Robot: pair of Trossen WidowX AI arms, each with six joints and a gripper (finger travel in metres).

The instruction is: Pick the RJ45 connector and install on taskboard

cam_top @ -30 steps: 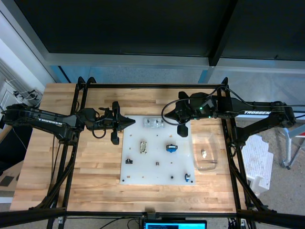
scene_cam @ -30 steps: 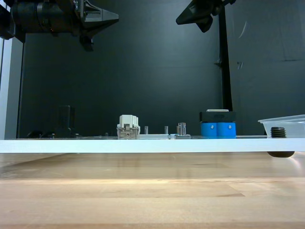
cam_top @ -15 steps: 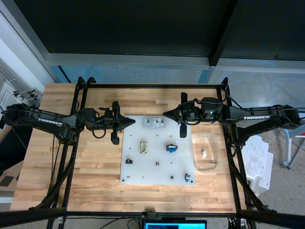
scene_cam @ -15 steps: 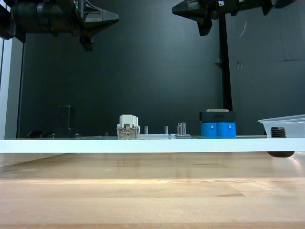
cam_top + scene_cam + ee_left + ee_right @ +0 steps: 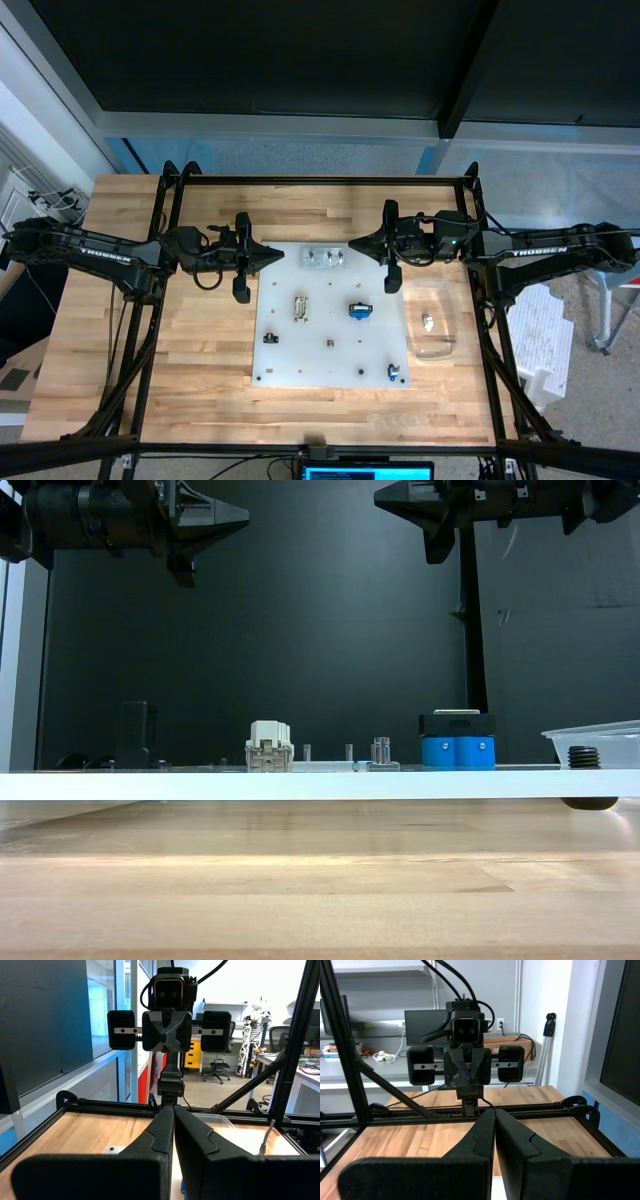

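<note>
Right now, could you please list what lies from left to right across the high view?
Left end effector over the white board's far-left corner → pale socket block → right end effector over its far edge → blue jack → clear tray.

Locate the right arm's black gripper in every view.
High view: black right gripper at the flat white task board's far edge, pointing left.
Low view: high above the board, right of centre.
Left wrist view: facing the camera, beyond the shut black left gripper.
Right wrist view: its own fingers, shut on nothing.
Shared landmark: the left gripper, tip at the board's far left corner, seen in all four.
</note>
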